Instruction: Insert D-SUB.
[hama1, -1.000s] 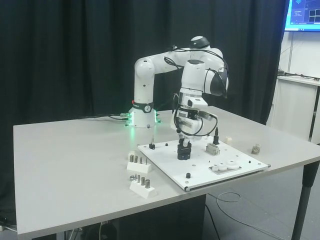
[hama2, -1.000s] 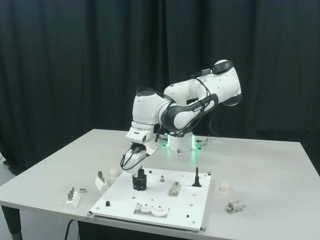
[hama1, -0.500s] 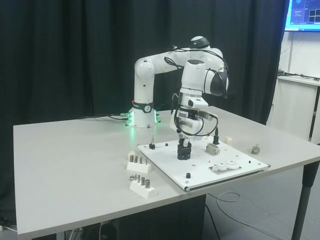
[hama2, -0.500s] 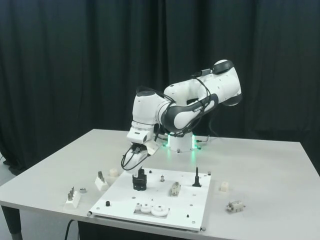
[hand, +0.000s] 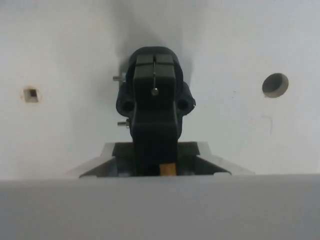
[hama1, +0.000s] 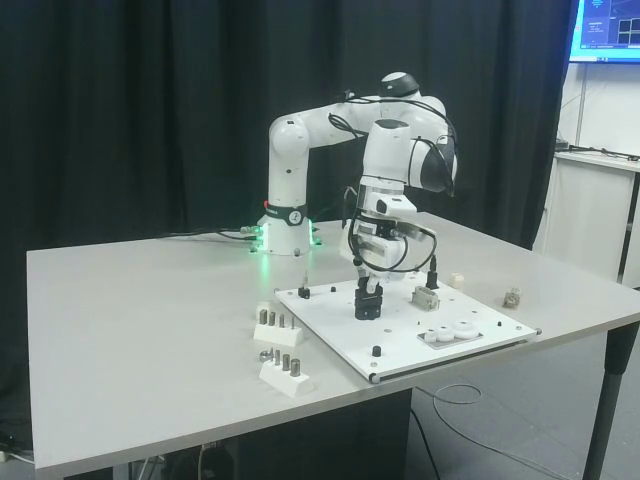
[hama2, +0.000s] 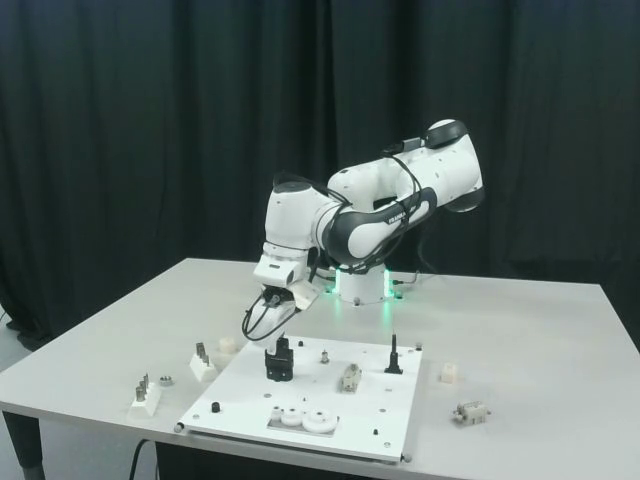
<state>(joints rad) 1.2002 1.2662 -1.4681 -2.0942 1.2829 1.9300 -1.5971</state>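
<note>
My gripper (hand: 155, 64) points straight down at the white board (hama1: 330, 335), its black fingers (hand: 145, 75) pressed together over a black D-SUB connector (hand: 182, 102) with small side screws. That connector (hama1: 368, 308) stands upright on the board, directly under the gripper (hama1: 368, 292). In the second room view the gripper (hama2: 277, 350) sits on top of the same black connector (hama2: 277, 370), near the board's (hama2: 320, 395) left part. The contact between connector and board is hidden by the fingers.
On the board are a grey socket block (hama1: 427, 297), white gears (hama1: 450, 335), a black upright post (hama2: 394, 357) and small black pegs (hama1: 377, 351). Two white peg holders (hama1: 270, 325) lie beside the board. A small metal part (hama2: 469, 411) and a white cube (hama2: 449, 373) lie on the table.
</note>
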